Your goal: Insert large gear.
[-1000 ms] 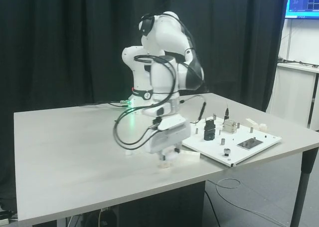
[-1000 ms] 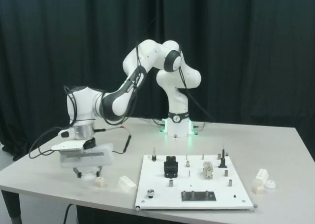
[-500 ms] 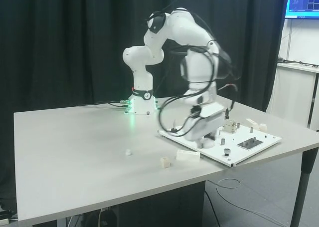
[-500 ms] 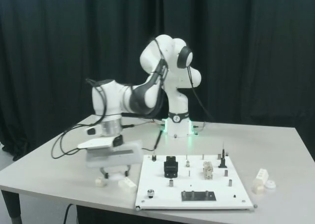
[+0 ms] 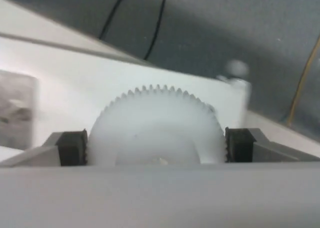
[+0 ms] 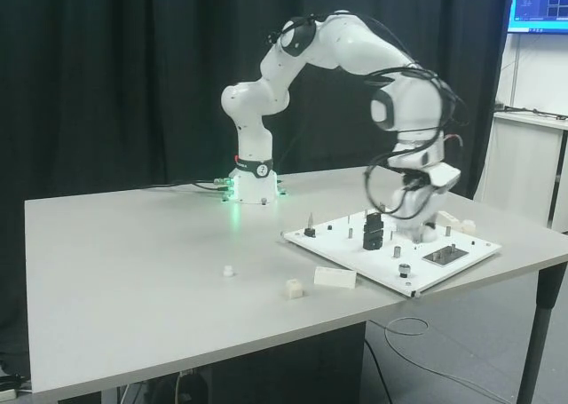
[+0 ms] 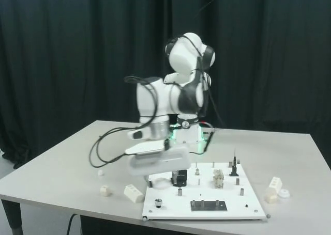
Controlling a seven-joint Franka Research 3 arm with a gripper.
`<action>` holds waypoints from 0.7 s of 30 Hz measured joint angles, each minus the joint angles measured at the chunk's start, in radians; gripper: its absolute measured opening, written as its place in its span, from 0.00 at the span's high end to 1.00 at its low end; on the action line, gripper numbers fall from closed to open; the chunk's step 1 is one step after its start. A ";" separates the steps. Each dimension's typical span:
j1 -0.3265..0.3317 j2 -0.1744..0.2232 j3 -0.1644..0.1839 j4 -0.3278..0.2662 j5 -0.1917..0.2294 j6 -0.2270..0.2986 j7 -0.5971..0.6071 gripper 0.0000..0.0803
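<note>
Tool (image 5: 156, 147) clamped on the large gear (image 5: 156, 133) above the white board (image 6: 390, 253) (pegs crowded): risks jamming if bore misses peg.

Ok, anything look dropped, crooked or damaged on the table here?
Nothing stands out. The large gear sits squarely between the jaws over the white board; the small loose white parts lie beside the board, none visibly broken.

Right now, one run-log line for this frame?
phase: carry | gripper: shut on large gear | location: above white board | gear: not inserted | table: loose small white parts
</note>
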 joint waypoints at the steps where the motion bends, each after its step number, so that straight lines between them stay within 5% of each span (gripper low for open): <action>1: 0.013 0.000 -0.002 0.001 -0.004 0.000 0.007 0.26; 21: 0.223 0.011 -0.004 0.011 -0.064 0.000 -0.094 0.26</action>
